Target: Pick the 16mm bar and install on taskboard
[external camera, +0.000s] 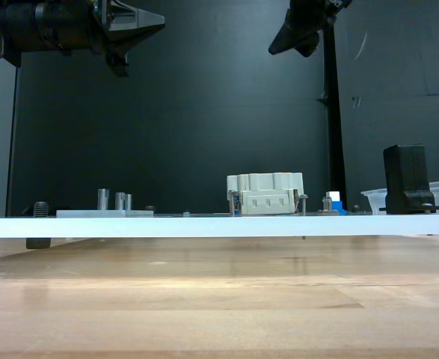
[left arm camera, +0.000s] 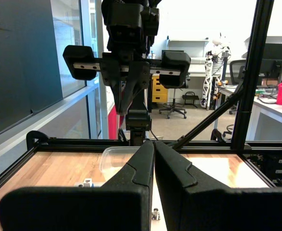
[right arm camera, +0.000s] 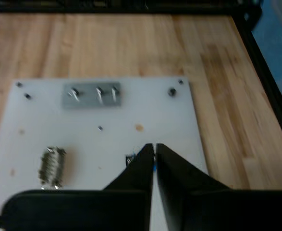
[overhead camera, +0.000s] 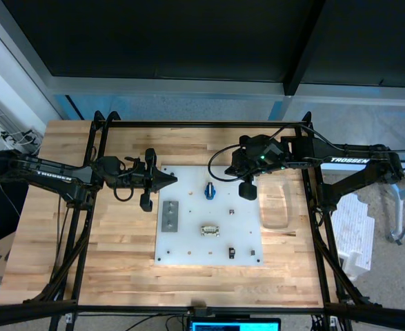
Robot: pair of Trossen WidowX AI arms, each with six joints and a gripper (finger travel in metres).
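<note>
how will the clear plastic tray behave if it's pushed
Thin clear walls suggest the tray is light, probably sliding on the table and flexing if squeezed. The left gripper and right gripper hang shut above the taskboard.

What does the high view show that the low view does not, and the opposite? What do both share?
Only the high view: the taskboard's flat white top with each part's place on it, and a lit screen at the near edge. Only the low view: how high the left gripper and right gripper hang above the board, and pins standing on the grey block. Both: the grippers, left over the board's far left corner, right near the blue knob; the silver connector; the clear tray.
</note>
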